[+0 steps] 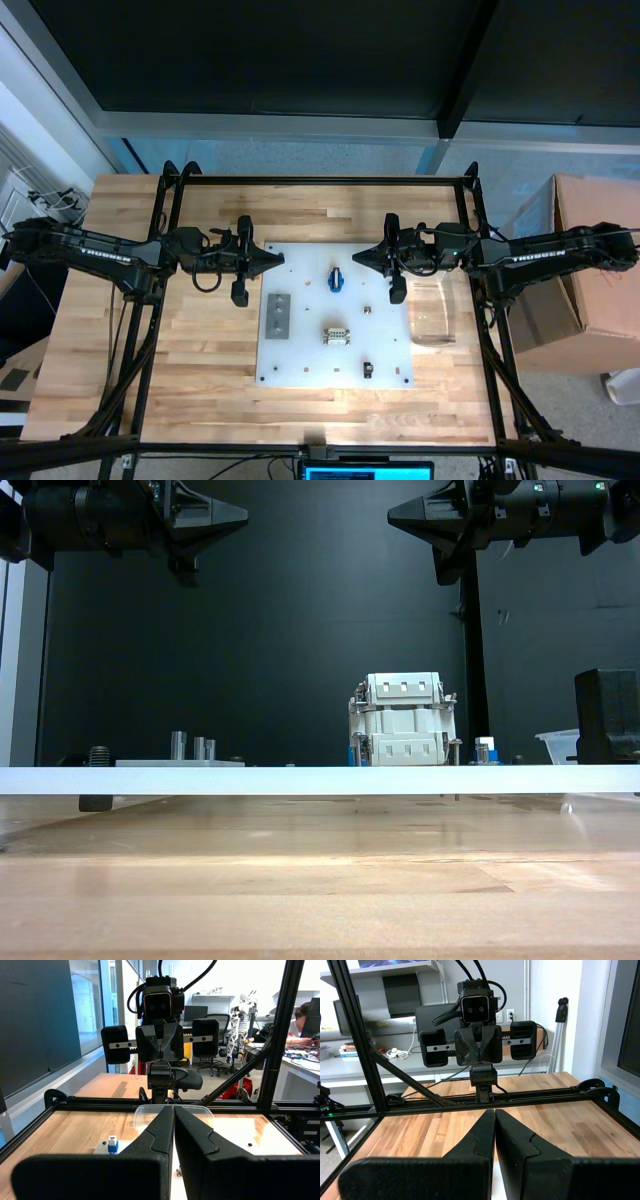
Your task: Remove the HAN10E connector from the taskboard and place in the container
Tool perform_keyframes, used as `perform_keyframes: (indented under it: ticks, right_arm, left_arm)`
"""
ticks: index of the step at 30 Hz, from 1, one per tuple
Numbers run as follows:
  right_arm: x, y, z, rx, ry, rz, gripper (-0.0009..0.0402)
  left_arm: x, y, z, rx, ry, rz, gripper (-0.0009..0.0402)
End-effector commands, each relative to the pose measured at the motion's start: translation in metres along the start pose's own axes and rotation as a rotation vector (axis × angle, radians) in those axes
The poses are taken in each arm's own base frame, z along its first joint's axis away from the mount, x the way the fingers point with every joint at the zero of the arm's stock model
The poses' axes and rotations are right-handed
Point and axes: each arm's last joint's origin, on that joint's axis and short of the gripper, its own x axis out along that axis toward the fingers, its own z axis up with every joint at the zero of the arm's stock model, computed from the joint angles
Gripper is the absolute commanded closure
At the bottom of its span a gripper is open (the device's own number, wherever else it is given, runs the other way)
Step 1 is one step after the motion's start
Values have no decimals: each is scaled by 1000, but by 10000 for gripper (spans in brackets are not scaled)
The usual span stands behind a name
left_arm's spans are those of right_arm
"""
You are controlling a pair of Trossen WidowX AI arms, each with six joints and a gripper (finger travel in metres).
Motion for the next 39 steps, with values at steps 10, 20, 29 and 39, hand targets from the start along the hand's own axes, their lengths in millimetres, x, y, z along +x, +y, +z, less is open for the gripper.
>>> perform_keyframes:
  ticks: [10, 20, 29, 39]
  right_arm:
    - [0, 0, 0, 0, 0, 0, 393]
    - [3, 7, 6, -1, 113, 6, 393]
    - [20, 33, 26, -10, 404, 40, 393]
    - [56, 63, 35, -24, 808, 17, 393]
  left_arm:
    - [0, 0, 0, 0, -1, 0, 393]
    - [0, 0, 0, 0, 0, 0, 393]
    - [0, 0, 0, 0, -1, 0, 393]
    - [0, 0, 0, 0, 0, 0, 393]
